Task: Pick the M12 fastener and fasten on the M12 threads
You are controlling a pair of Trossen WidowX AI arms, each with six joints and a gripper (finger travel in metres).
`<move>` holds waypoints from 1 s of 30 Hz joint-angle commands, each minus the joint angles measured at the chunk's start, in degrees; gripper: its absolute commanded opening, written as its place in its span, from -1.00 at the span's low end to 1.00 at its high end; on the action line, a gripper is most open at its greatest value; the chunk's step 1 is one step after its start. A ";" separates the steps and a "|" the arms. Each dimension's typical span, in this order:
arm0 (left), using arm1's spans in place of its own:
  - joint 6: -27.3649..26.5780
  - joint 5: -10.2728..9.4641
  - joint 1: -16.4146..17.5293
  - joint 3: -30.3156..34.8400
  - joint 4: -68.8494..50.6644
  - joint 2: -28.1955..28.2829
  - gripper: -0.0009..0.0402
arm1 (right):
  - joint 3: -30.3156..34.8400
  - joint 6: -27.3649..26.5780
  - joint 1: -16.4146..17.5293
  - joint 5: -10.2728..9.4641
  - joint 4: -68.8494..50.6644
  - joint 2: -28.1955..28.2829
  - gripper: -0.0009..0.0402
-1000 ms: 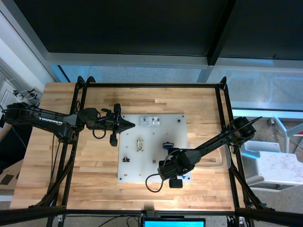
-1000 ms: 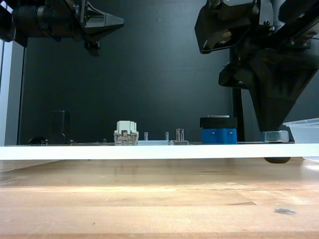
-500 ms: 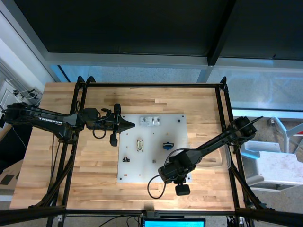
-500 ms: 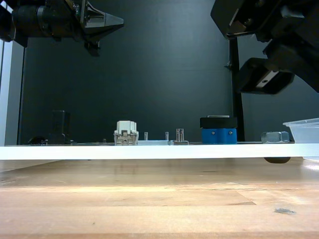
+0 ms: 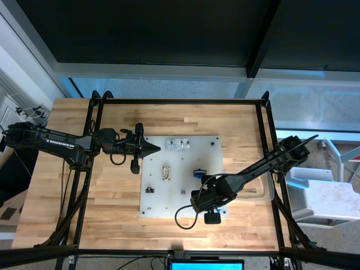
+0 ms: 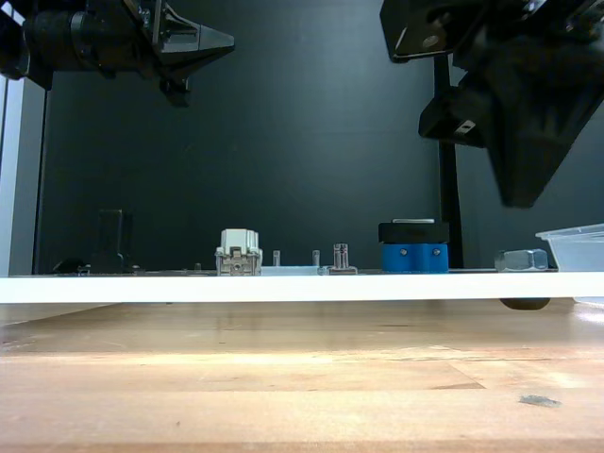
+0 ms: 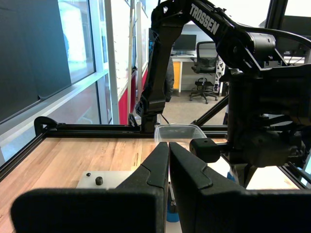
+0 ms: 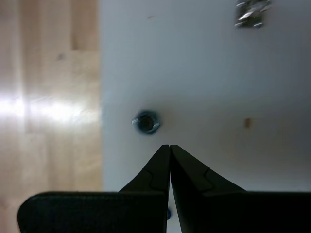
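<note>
Returning right tool (image 8: pixel 169 146); left tool (image 7: pixel 168 144) parked

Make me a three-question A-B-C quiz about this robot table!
1. Where is the silver nut? A on the floor; B on its stud on the white board; C in a cup.
2. What colour is the block under the black cap? A red; B green; C blue.
3. The right gripper, raised above the nut, is: A shut, empty; B wide open; C gripping the nut.
B: the right wrist view shows it there, stud dark in its middle. C: blue in the low view. A: its fingers meet, nothing between. The left gripper, also shut, hangs by the board's left edge.
</note>
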 commanded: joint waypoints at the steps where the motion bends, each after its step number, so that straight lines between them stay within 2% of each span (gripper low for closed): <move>1: 0.02 0.02 0.00 0.02 0.02 0.02 -0.96 | -0.42 0.87 0.00 0.20 0.35 1.49 -0.96; 7: 0.02 0.02 0.00 0.02 0.00 0.02 -0.96 | -0.44 1.79 0.07 0.04 1.99 3.19 -0.96; 9: 0.02 0.02 0.02 0.02 0.00 0.02 -0.96 | -0.44 1.79 0.13 -0.79 2.36 3.34 -0.96; 11: 0.02 0.02 0.00 0.02 0.02 0.02 -0.96 | -0.44 1.70 0.13 -4.66 2.47 3.32 -0.96; 12: 0.02 0.02 0.00 0.02 0.02 0.02 -0.96 | -0.44 1.27 0.15 -8.13 2.75 3.30 -0.96; 14: 0.02 0.02 0.00 0.02 0.02 0.02 -0.96 | -0.44 -1.20 0.15 -16.63 3.21 3.19 -0.96; 15: 0.02 0.02 0.00 0.02 0.02 0.02 -0.96 | -0.44 -2.32 0.13 -20.09 3.15 3.15 -0.96; 16: 0.02 0.02 0.02 0.02 0.02 0.02 -0.96 | -0.44 -2.97 0.15 -21.55 2.91 3.02 -0.96; 19: 0.02 0.02 0.02 0.02 0.02 0.02 -0.96 | -0.44 -2.80 0.15 -19.02 2.16 2.49 -0.96; 22: 0.02 0.02 0.02 0.02 0.00 0.02 -0.96 | -0.44 -2.75 0.15 -17.33 1.53 2.01 -0.96; 25: 0.02 0.02 0.02 0.02 0.02 0.02 -0.96 | -0.44 -2.34 0.17 -14.53 1.01 1.31 -0.96; 27: 0.02 0.02 0.00 0.02 0.02 0.02 -0.96 | -0.44 -2.36 0.15 -13.31 0.92 0.72 -0.96; 30: 0.02 0.02 0.00 0.02 0.00 0.02 -0.96 | -0.44 -2.34 0.15 -12.63 0.87 0.00 -0.96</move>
